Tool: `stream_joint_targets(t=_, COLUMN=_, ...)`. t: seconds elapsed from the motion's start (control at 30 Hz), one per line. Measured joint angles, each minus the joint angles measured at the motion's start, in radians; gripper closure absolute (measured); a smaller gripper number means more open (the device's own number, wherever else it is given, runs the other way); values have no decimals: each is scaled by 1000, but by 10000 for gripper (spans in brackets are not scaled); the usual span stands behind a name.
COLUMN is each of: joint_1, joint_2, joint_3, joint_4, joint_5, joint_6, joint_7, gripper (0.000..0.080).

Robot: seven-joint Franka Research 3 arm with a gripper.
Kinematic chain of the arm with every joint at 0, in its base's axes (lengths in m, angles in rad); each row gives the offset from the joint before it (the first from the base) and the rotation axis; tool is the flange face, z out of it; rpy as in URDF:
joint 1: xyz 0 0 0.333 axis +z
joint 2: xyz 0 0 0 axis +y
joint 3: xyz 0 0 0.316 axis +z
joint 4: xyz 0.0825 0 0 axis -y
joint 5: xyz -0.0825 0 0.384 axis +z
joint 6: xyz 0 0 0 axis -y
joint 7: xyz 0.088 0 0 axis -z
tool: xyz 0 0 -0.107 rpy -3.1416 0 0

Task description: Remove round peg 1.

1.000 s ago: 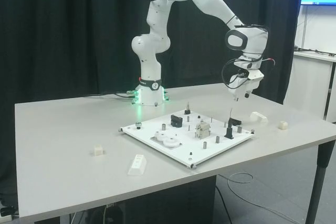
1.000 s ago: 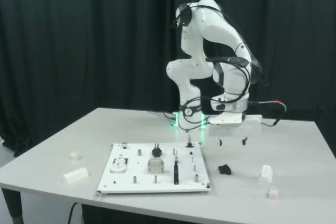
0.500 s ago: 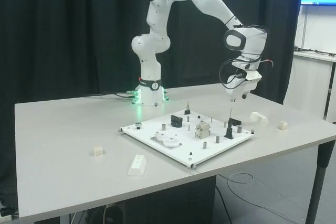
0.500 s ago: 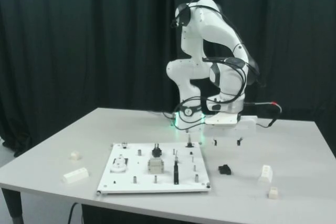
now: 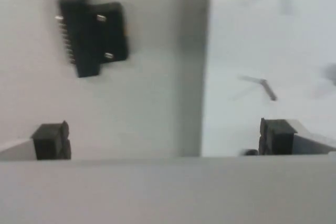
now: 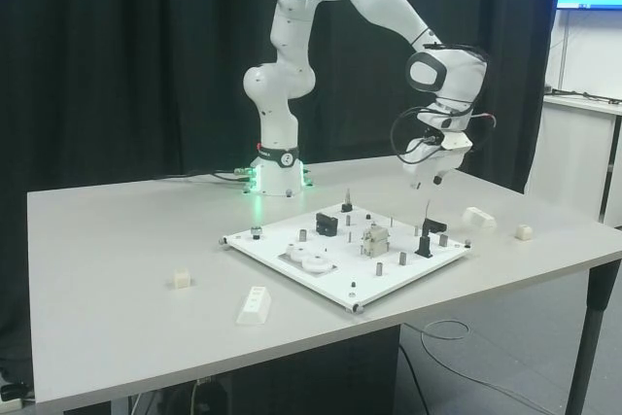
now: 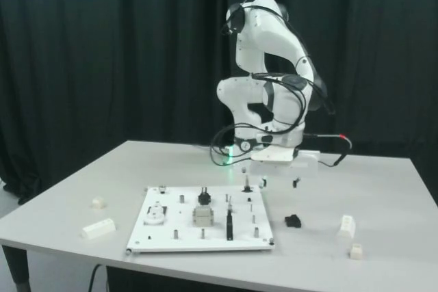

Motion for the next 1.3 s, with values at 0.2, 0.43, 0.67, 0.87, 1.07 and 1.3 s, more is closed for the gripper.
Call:
stream_joint_targets(t=0.2, joint_1=-5, joint_2=-18, joint_3=-35, joint_4=-32, joint_5=-7, joint_6=-1, joint_7=-23, gripper=3)
stream_joint_targets(t=0.43, joint_1=-24, joint_2=-32, joint_3=-59, joint_4=-68, joint_5=-7, joint_6=17, joint_7=-45, gripper=3)
stream_joint_targets(t=0.67, joint_1=-58, joint_2=-36, joint_3=-62, joint_4=-99, joint_5=-6, joint_6=58, joint_7=-69, gripper=3)
stream_joint_targets(t=0.87, joint_1=-80, joint_2=-37, joint_3=-62, joint_4=-122, joint_5=8, joint_6=90, joint_7=-92, gripper=3)
stream_joint_targets(t=1.07, joint_1=-84, joint_2=-37, joint_3=-61, joint_4=-146, joint_5=40, joint_6=117, joint_7=-114, gripper=3)
stream_joint_targets(t=1.3, joint_1=-80, joint_2=-37, joint_3=-57, joint_4=-178, joint_5=53, joint_6=157, joint_7=-149, gripper=3)
